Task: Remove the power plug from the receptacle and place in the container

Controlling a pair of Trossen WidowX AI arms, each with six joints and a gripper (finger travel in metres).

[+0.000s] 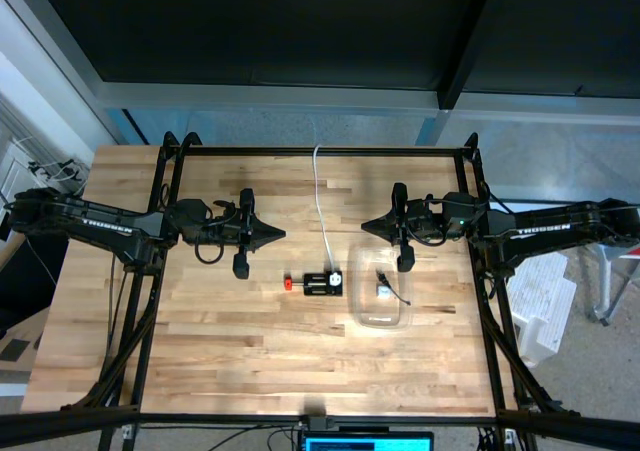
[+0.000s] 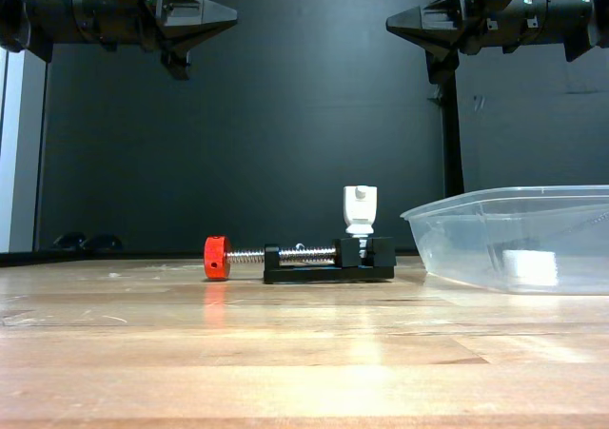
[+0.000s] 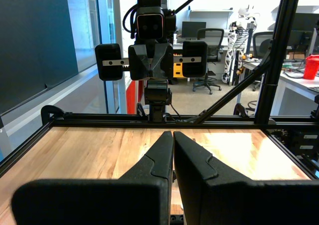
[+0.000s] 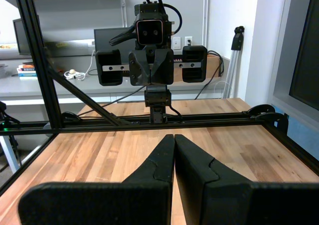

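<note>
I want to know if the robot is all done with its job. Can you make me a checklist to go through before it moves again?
1. Power plug out of the receptacle: ok. The white socket stands bare in the vise.
2. Power plug inside the container: ok. It lies on the tray's floor.
3. Cord fully inside the rim: cannot tell. Its end reaches close to the wall.
4. Left gripper shut and empty: ok. It is held high, left of the vise.
5. Right gripper shut and empty: ok. It is held high, near the container's far end.
6. Container flat, beside the vise: ok.
</note>
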